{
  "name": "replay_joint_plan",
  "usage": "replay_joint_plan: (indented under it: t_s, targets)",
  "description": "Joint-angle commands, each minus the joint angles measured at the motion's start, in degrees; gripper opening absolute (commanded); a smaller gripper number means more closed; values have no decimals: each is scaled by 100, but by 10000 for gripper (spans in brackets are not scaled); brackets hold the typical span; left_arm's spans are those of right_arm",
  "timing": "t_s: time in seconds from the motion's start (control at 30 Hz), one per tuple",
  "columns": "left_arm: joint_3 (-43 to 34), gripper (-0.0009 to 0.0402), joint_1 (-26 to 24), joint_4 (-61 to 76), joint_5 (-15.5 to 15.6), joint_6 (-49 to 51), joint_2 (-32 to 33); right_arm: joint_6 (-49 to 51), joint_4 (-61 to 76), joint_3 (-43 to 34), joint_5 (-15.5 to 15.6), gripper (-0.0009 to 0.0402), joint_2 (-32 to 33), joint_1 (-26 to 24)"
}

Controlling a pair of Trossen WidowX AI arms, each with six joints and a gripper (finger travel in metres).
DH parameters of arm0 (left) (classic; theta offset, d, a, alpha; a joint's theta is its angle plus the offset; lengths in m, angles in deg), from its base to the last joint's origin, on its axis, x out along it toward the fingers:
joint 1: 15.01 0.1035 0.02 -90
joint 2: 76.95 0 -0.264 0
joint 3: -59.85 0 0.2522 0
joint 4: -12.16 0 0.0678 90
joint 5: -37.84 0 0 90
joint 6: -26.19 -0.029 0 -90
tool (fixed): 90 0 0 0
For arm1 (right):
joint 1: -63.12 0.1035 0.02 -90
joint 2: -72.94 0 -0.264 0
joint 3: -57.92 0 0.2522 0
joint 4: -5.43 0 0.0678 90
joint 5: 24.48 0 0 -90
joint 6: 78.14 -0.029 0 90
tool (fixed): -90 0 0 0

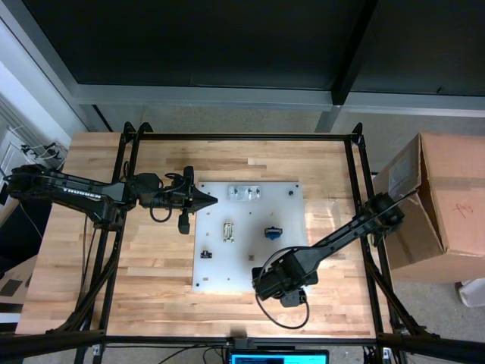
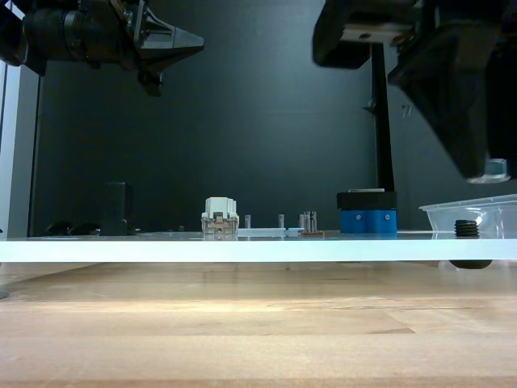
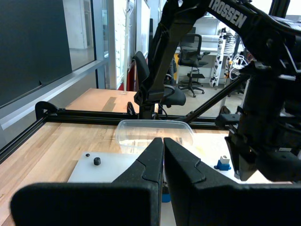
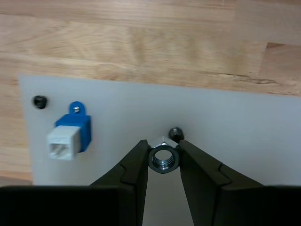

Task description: Pick the M12 nut and place it on its threads and fasten

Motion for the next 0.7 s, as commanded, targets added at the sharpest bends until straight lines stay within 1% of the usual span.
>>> replay_joint_plan:
  t_s: [0.03, 0.7]
  targets:
    - [-2, 0, 0, 0, 0, -2, 0, -4, -59, -22, 0, 30, 46, 0]
    - [-2, 0, 0, -2, 0, -2, 0, 205, -188, 94, -2, 30, 46, -140]
